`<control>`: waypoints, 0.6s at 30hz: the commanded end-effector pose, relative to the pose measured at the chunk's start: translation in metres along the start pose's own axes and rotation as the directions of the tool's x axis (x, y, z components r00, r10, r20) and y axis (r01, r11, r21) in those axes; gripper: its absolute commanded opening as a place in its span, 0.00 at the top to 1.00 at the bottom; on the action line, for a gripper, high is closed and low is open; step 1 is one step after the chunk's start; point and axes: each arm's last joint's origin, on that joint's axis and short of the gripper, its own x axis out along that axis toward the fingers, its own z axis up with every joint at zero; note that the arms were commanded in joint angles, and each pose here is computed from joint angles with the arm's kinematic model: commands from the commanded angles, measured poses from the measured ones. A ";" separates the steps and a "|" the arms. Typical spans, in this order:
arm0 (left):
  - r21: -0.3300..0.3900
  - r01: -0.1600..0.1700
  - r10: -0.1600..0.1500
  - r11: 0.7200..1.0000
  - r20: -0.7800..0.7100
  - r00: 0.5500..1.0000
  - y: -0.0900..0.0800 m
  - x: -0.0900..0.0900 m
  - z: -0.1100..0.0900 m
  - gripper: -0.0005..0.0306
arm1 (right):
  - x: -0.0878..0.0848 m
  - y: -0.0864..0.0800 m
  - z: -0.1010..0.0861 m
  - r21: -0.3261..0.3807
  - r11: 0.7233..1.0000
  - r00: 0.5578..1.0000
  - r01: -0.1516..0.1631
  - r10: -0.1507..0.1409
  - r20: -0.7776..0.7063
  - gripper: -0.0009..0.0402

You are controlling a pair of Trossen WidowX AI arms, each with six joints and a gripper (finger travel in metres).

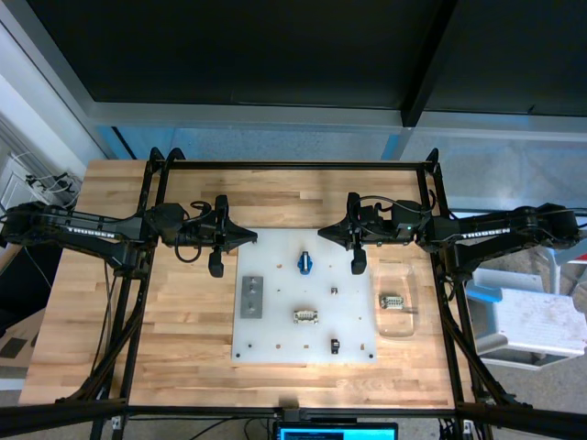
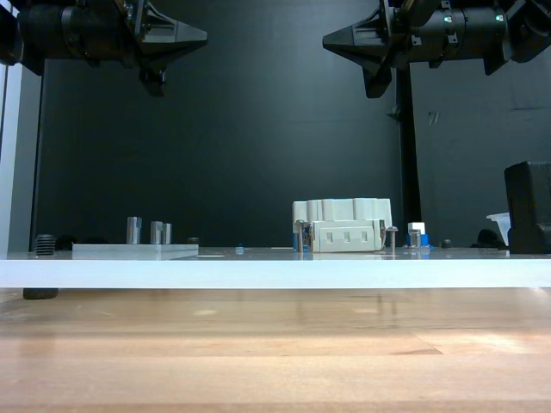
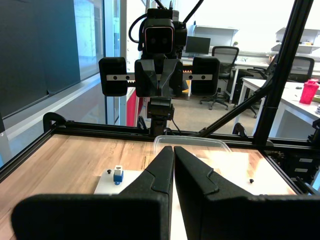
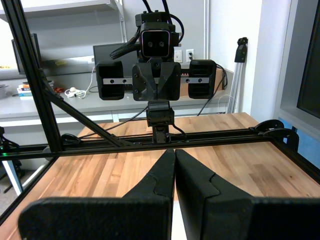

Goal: Pick the HAN10E connector and install in the HAN10E hub

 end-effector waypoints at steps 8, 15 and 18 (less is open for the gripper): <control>0.000 0.000 0.000 1.000 0.000 1.000 0.000 0.000 0.000 0.98 | 0.000 0.000 0.000 0.001 1.000 1.000 0.001 -0.001 -0.006 0.98; 0.000 0.000 0.000 1.000 0.000 1.000 0.000 0.000 0.000 0.98 | 0.000 0.000 -0.003 0.014 1.000 1.000 0.002 -0.002 -0.028 0.98; 0.000 0.000 0.000 1.000 0.000 1.000 0.000 0.000 0.000 0.98 | -0.002 0.000 -0.004 0.016 1.000 0.998 0.003 -0.002 -0.066 0.98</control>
